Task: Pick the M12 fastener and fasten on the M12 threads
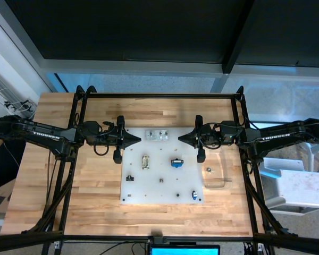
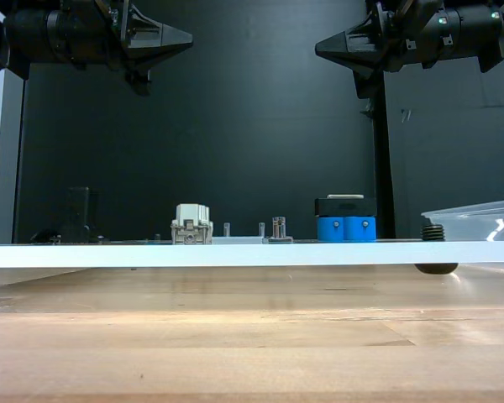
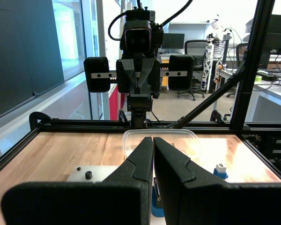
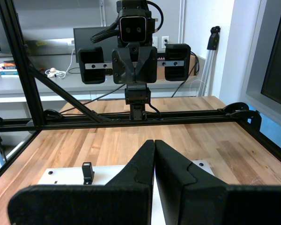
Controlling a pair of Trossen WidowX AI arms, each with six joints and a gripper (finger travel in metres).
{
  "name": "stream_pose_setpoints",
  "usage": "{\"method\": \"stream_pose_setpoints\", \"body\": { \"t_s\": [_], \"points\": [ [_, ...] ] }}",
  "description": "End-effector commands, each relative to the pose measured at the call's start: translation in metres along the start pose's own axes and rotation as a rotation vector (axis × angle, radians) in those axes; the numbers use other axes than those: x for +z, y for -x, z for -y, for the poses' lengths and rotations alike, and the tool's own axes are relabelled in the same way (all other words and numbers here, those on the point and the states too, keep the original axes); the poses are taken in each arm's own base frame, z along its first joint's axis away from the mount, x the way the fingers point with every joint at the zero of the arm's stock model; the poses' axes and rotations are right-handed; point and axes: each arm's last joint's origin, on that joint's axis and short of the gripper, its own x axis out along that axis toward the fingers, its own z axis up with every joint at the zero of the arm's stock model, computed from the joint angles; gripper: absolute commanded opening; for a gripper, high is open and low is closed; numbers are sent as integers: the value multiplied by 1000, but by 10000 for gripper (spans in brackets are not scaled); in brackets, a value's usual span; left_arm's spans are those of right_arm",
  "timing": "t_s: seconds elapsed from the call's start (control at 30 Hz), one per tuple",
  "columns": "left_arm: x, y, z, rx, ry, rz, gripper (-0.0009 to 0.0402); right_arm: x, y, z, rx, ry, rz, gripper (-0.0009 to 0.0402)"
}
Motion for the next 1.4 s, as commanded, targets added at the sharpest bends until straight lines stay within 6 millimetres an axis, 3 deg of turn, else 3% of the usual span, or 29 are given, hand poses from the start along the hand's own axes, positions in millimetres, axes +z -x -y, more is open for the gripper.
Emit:
{"method": "stream_pose_setpoints", "body": {
  "t_s": [0.03,0.63,1.03,1.4],
  "points": [
    [0,0,1,-23,0,4,0,7,0,0,7,-26,69,0],
    [0,0,1,-23,0,4,0,7,0,-1,11,-28,50,0],
    [0,0,1,-23,0,4,0,19,3,-7,113,68,-394,0],
    [0,0,0,-22,0,4,0,48,15,-12,225,298,-767,0]
  ]
}}
